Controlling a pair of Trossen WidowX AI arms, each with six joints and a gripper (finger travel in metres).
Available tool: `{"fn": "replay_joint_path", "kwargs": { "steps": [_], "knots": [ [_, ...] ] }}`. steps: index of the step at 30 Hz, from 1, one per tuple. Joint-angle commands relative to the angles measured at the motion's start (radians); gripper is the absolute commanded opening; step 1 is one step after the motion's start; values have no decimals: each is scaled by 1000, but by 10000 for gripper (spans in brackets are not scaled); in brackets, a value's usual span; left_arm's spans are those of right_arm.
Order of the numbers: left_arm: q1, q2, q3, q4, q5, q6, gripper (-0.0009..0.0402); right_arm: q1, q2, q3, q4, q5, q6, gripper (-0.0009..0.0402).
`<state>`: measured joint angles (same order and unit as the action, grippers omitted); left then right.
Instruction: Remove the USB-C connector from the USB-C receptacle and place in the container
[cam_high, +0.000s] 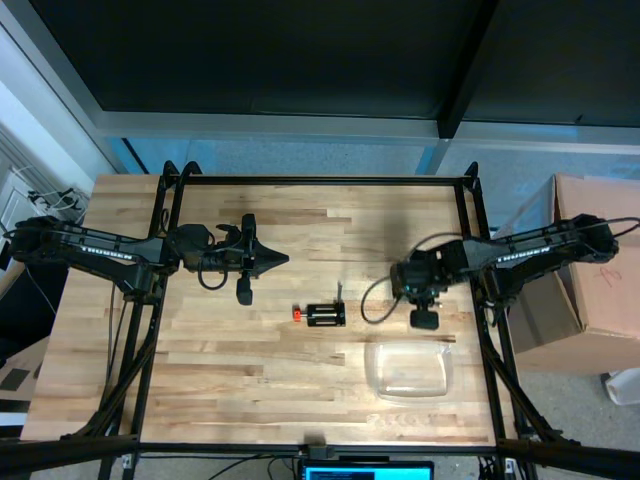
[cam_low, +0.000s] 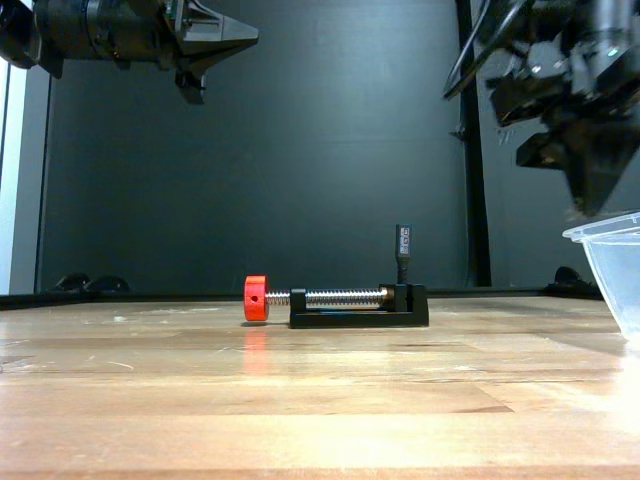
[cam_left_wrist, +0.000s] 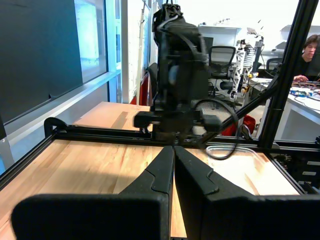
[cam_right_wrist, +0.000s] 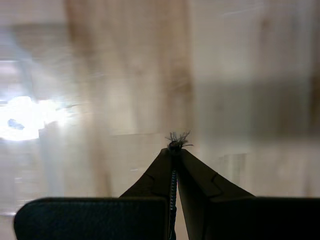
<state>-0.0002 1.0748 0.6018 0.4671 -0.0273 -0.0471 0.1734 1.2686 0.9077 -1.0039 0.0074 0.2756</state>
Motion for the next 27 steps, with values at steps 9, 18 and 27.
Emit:
{"fn": "replay_joint_path", "kwargs": {
  "steps": [9,18,27],
  "knots": [
    [0,0,0,0,0,0,0,226,11,98,1,54,287,0],
    [0,0,0,0,0,0,0,356,108,135,44,53,369,0],
    [0,0,0,0,0,0,0,451,169,136,128,54,428,0]
  ]
}}
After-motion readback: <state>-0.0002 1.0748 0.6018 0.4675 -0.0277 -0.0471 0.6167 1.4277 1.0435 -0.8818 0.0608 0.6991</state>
